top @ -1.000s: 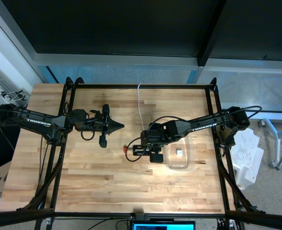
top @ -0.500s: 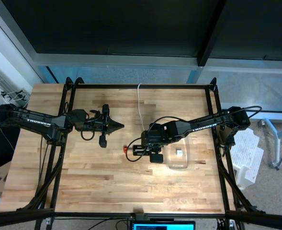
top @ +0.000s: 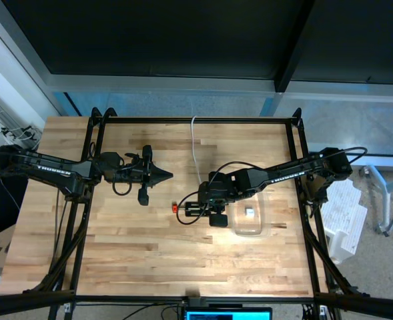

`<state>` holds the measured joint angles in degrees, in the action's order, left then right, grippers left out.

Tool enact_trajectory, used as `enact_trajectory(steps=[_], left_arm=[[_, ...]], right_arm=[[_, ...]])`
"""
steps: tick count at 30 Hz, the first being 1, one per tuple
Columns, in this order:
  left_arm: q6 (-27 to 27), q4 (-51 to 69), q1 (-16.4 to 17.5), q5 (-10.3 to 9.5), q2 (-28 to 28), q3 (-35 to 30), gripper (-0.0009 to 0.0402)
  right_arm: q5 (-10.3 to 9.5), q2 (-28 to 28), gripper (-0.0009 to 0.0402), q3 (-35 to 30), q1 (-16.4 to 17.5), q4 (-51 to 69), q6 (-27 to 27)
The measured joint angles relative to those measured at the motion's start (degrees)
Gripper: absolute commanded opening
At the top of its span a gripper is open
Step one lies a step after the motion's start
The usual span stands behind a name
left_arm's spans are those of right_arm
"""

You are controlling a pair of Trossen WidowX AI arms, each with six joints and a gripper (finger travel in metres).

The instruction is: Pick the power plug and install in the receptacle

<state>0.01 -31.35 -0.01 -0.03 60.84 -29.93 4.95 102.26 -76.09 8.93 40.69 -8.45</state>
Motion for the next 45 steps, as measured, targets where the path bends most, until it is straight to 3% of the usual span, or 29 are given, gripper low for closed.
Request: enact_trajectory(steps=[27, 45], left_arm=[[0.0, 0.0, 0.0, 0.0, 0.0, 0.0, 0.0], [0.0, 0.0, 0.0, -0.02, 0.0, 0.0, 0.0]], right_arm=[[-0.07, -0.8, 0.0, 6.2, -1.9, -8.3, 0.0], [-0.09, -3.2, 0.0, 6.6, -2.0, -8.2, 0.2]])
